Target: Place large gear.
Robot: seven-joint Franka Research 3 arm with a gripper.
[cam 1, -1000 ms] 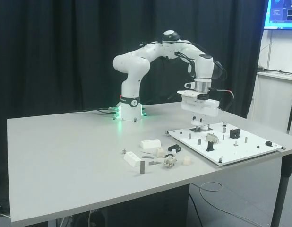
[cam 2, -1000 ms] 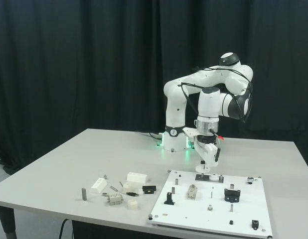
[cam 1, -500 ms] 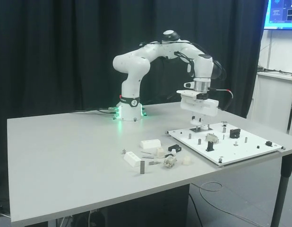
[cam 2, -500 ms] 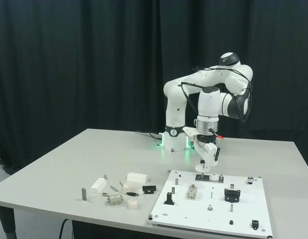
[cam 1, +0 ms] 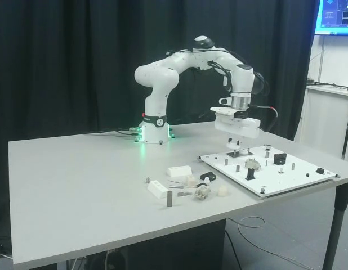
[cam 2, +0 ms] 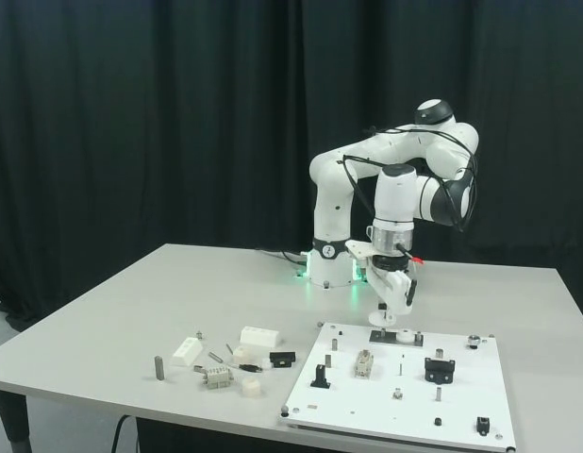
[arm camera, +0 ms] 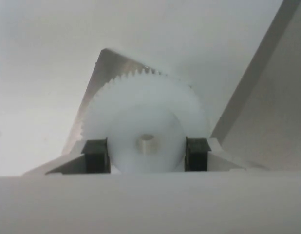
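A large white toothed gear [arm camera: 146, 122] fills the wrist view, and my gripper [arm camera: 146, 155] is shut on it, a black pad [arm camera: 97, 155] pressing on each side. Under the gear lies a small grey metal plate [arm camera: 99, 83] on the white assembly board [cam 1: 275, 171]. In the first room view the gripper [cam 1: 236, 145] hangs just above the board's back part, over that grey plate [cam 1: 242, 153]. From the second room view the gripper [cam 2: 384, 318] points straight down above the plate [cam 2: 395, 337]. The gear is barely visible in both room views.
The board [cam 2: 405, 396] carries several small pegs and black fixtures [cam 2: 439, 368]. Loose parts lie on the grey table beside it: white blocks [cam 1: 179, 170], a black piece [cam 1: 208, 176], a grey pin [cam 2: 160, 366]. The arm's base [cam 1: 154, 126] glows green at the back.
The gripper holding the gear has risen very slightly above the board's back part. Nothing else on the table has moved.
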